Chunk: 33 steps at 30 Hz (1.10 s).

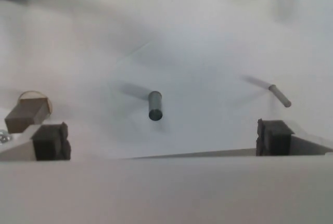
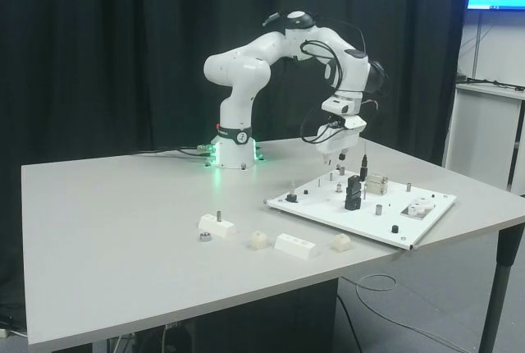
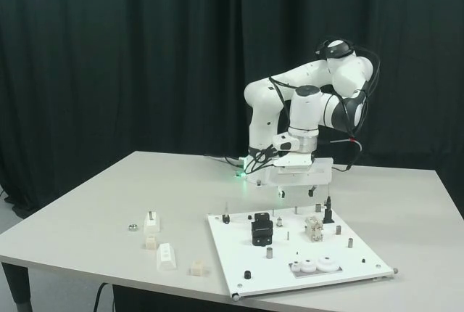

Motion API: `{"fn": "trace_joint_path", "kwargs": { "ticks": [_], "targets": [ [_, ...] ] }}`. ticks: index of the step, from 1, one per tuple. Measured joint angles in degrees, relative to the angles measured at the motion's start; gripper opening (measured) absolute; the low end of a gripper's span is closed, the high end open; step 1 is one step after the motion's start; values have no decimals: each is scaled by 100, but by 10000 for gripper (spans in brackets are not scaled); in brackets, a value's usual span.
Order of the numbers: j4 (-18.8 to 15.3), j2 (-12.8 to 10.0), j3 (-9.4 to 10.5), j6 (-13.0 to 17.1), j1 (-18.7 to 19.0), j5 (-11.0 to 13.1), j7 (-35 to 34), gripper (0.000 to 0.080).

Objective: Pick bolt 4.

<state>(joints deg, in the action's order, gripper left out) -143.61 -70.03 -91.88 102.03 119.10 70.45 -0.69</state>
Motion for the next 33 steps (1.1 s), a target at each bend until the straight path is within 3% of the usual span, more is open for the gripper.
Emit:
{"fn": "trace_joint_path", "kwargs": {
  "ticks": [20,33],
  "targets": [
    [45,-3,-229,2,-5,-61,0,800],
    [58,-6,-534,436,-190,-310,-150,800]
  ]
}}
